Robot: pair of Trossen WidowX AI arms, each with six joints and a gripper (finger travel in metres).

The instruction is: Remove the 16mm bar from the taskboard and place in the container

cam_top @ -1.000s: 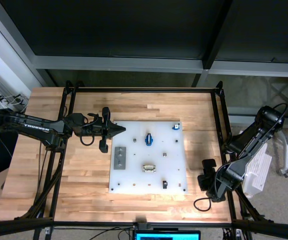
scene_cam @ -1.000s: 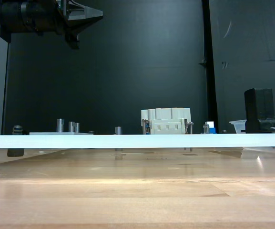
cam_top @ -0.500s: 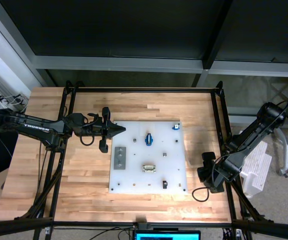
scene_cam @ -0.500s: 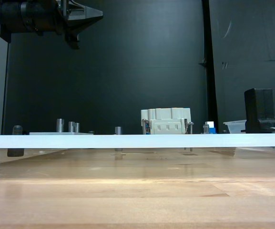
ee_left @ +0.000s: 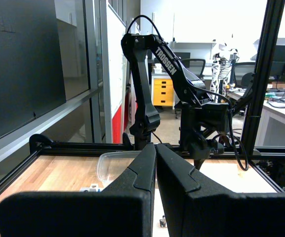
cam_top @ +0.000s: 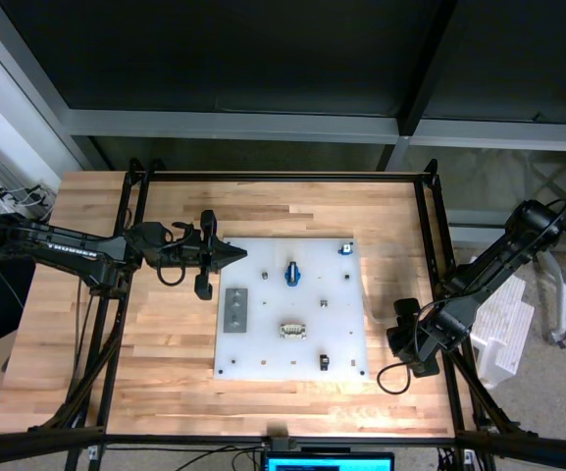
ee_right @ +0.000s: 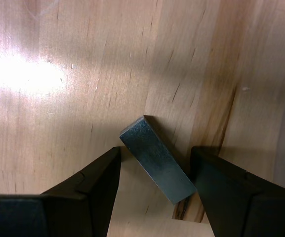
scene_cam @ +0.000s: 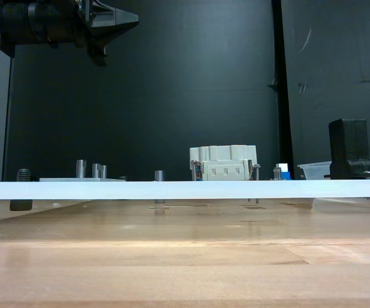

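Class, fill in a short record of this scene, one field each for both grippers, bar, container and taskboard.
left gripper: shut, raised near the taskboard's far left corner
right gripper: open, pointing down at the table right of the taskboard
bar: lying on the table between the right gripper's fingers
container: clear tub on the table, right of the taskboard
taskboard: white, flat on the table

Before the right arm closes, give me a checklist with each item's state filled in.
1. Right gripper open: ok.
2. Bar between its fingers: ok, though it lies skewed to them.
3. Bar off the taskboard, lying on the table: ok.
4. Fingers low enough to grip the bar: cannot tell.
5. Container in view: ok.
6. Left gripper shut and raised over the taskboard's far left corner, away from the bar: ok.
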